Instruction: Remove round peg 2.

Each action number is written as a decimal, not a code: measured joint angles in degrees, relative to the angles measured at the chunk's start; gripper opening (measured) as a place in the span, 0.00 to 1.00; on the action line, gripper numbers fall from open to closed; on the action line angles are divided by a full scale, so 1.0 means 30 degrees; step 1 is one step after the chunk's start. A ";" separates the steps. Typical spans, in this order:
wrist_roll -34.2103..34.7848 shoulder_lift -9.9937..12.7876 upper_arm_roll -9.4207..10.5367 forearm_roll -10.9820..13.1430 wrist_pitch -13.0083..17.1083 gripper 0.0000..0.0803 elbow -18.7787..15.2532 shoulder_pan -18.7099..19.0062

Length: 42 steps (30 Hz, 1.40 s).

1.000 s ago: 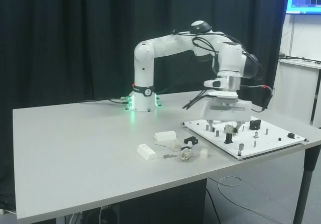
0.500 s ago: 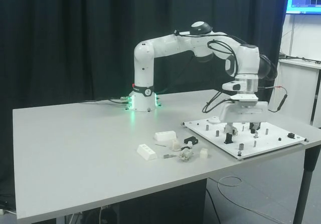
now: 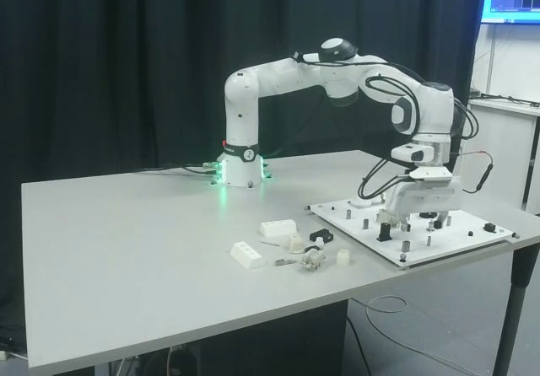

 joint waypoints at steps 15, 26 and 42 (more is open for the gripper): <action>0.0175 0.0004 0.1169 -0.0166 -0.0440 1.00 0.1620 -0.1160; 0.0583 0.0005 0.1748 -0.0726 -0.0484 1.00 0.2311 -0.1592; 0.1039 0.0005 0.2064 -0.1114 -0.0539 0.99 0.2459 -0.1627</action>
